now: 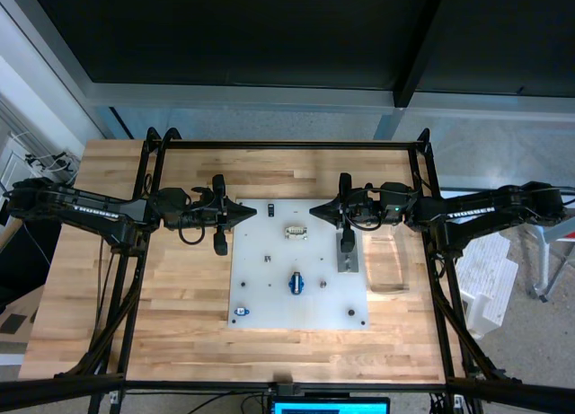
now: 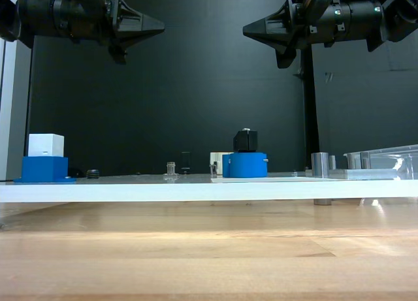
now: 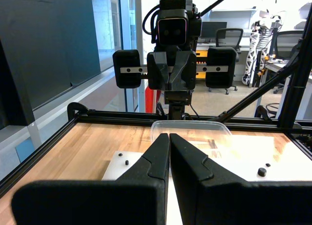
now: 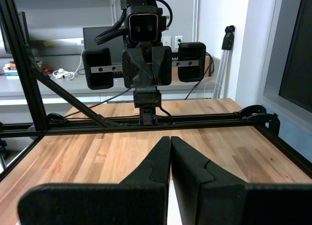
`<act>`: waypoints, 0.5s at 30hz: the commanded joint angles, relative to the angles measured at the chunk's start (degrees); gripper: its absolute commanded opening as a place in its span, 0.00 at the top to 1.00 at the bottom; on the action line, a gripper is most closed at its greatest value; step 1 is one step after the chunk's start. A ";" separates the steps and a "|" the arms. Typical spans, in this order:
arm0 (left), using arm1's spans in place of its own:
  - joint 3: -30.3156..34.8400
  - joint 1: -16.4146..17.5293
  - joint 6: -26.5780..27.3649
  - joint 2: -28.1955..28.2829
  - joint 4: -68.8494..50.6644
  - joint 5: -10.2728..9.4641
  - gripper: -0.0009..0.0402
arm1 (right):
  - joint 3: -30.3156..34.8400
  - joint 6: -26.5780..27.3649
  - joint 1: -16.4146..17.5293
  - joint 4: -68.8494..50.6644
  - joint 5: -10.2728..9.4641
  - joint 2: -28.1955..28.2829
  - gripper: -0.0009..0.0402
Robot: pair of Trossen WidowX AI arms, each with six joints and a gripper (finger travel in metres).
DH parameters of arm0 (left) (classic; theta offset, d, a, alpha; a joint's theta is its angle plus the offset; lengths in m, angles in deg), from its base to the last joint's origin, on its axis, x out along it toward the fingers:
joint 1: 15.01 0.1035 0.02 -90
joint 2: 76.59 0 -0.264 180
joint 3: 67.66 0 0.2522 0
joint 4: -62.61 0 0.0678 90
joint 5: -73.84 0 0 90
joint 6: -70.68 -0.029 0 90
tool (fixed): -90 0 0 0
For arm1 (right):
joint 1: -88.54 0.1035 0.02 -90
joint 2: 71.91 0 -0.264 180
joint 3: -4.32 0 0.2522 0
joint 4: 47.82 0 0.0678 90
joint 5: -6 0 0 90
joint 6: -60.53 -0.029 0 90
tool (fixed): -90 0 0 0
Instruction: Remove the 16mm cylinder and place in the container
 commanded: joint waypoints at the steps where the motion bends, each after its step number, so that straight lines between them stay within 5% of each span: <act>1: 0.02 0.00 -0.02 0.02 0.02 0.04 0.98 | 0.02 -0.04 0.07 0.02 -0.02 0.02 0.98; 15: 0.02 0.00 -0.02 0.02 0.02 0.02 0.98 | 0.17 -4.63 0.17 -1.46 0.00 0.02 0.98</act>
